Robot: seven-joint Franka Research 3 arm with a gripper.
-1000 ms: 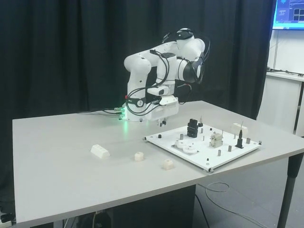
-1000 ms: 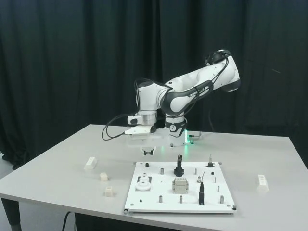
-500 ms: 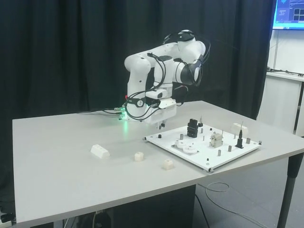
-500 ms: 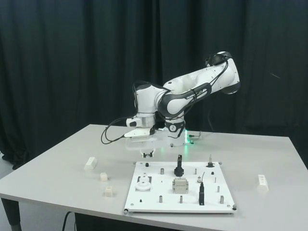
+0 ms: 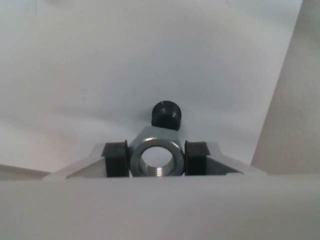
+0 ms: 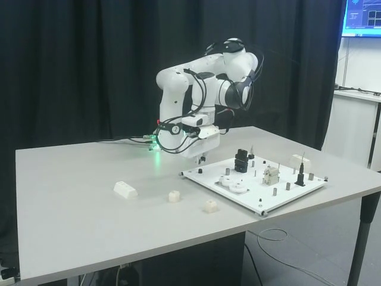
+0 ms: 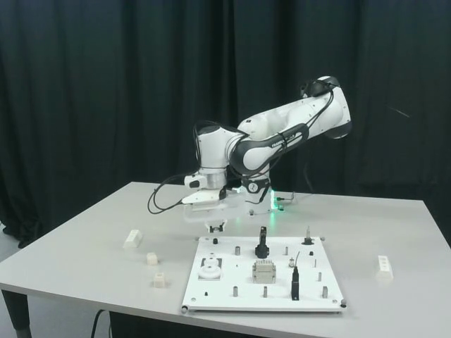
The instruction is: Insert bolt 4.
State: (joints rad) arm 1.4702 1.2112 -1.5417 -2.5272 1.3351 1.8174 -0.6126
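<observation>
Black pads on my end effector (image 5: 155,159) are pinching a grey metal nut-like piece (image 5: 155,160), threaded bore facing the wrist camera, one finger (image 5: 114,159) pressed against each flat side. Just beyond it sits a black bolt head (image 5: 166,114), upright in the white assembly board (image 5: 100,65), a short way ahead of my fingertips and not touching them. Whether that one is bolt 4 I cannot tell.

Over in the first room view, my end effector (image 6: 201,158) hangs just above the far left corner of the white board (image 6: 253,199), which lies on the grey table (image 6: 71,196). My white arm (image 6: 202,89) folds back toward its base, where a green light (image 6: 153,143) glows. On the board stand a black fixture (image 6: 241,161), a white gear pair (image 6: 233,183) and several small grey pegs (image 6: 274,192).

Left of the board, on the bare table, lie three small white blocks (image 6: 125,189), well apart from my end effector. From the second room view, one more white block (image 7: 384,267) rests on the table to the right of the board.
</observation>
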